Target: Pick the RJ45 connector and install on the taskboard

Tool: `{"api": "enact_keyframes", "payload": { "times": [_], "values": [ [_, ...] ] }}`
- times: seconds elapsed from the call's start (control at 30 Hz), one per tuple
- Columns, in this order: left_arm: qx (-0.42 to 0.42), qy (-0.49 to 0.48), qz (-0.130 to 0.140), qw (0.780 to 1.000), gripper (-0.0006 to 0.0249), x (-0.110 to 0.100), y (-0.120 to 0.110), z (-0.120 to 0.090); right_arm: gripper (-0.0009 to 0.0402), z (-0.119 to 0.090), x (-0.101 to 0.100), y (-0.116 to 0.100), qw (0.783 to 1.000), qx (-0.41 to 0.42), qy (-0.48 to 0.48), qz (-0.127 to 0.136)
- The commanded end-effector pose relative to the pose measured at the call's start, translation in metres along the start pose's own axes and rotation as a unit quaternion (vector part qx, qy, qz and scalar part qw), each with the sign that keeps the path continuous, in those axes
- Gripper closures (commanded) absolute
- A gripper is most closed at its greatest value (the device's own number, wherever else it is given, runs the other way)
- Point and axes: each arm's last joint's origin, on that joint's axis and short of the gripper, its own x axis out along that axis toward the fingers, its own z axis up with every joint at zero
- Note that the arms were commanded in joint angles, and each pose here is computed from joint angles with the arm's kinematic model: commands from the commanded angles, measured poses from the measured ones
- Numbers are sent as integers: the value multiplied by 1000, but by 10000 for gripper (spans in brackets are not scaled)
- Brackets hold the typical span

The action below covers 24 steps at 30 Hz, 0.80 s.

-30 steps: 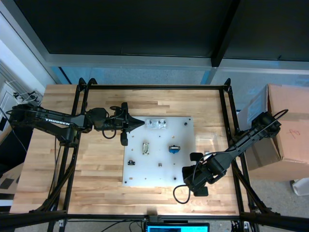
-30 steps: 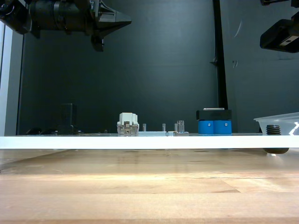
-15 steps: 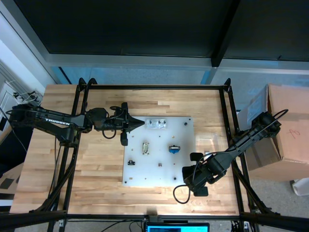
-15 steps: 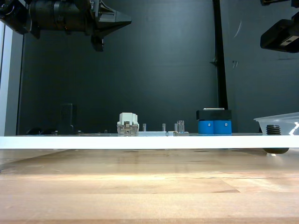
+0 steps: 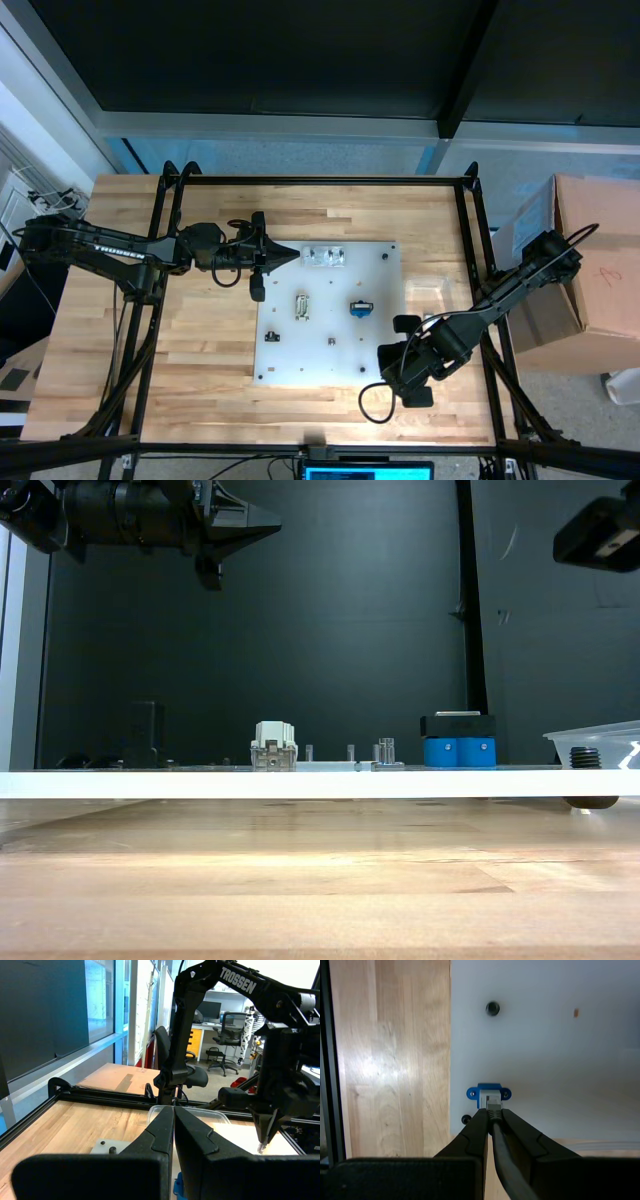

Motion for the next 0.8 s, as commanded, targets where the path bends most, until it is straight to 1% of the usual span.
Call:
{"api": "enact_keyframes", "payload": {
  "times": [0.03, 0.53, 0.8],
  "values": [
    [0, 0, 0, 1000, 243, 0, 0, 0, 393, 1, -4, 0, 1000, 0, -8, -3],
    [0, 0, 0, 1000, 243, 0, 0, 0, 393, -6, 6, 3, 1000, -8, 1, -9],
    [0, 0, 0, 1000, 243, 0, 0, 0, 393, -6, 7, 3, 1000, -10, -3, -15]
  ]
}}
